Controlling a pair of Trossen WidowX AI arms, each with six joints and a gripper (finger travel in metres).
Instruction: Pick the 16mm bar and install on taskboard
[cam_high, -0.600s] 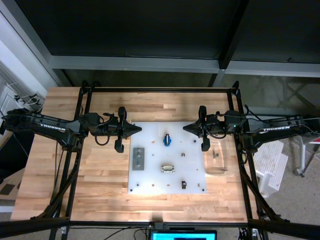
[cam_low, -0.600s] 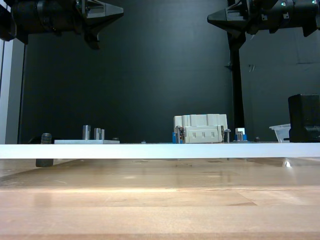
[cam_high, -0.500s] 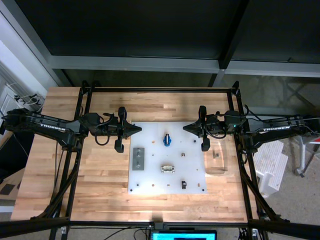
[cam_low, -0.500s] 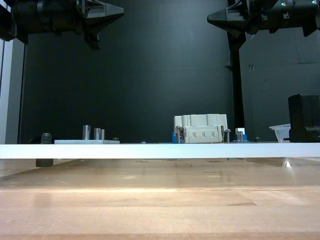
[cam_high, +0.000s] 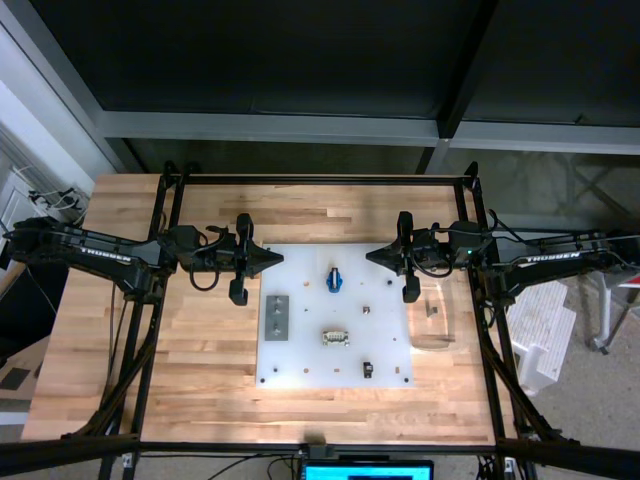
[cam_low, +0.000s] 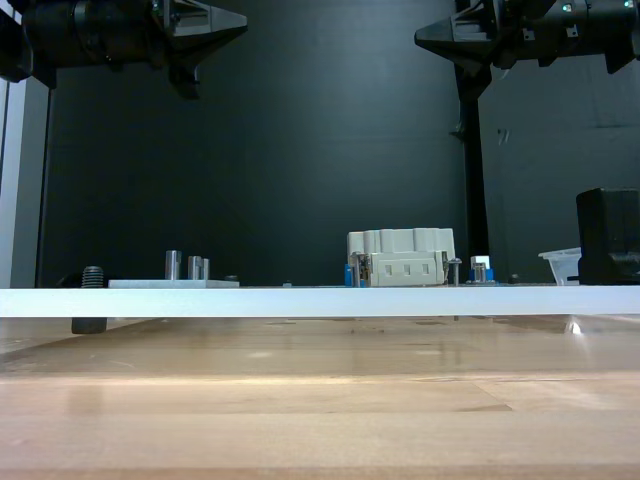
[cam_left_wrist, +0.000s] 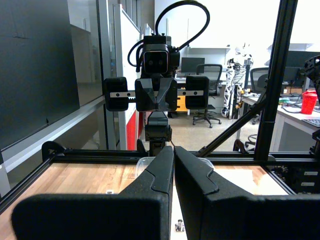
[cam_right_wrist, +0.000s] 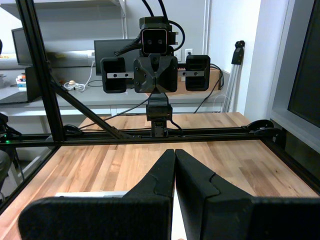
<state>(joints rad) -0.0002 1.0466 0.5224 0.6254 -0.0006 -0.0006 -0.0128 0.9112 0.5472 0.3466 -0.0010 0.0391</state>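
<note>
The white taskboard (cam_high: 300, 370) lies in the middle of the table. A small grey part (cam_high: 431, 310) lies free in a clear tray (cam_high: 440, 340) to the right of the board; I cannot tell whether it is the 16mm bar. My left gripper (cam_high: 280, 259) hangs high over the board's far left corner, shut and holding nothing. My right gripper (cam_high: 368, 257) hangs high over the far right part of the board, also shut and holding nothing. The two point at each other. The wrist views show closed fingertips (cam_left_wrist: 173, 150) (cam_right_wrist: 175, 151).
On the board are a grey block (cam_high: 276, 317) with short upright pegs (cam_low: 172, 264), a blue knob (cam_high: 334, 279), a beige connector (cam_low: 400, 257) and a small black part (cam_high: 368, 369). A black frame (cam_high: 320, 180) borders the table.
</note>
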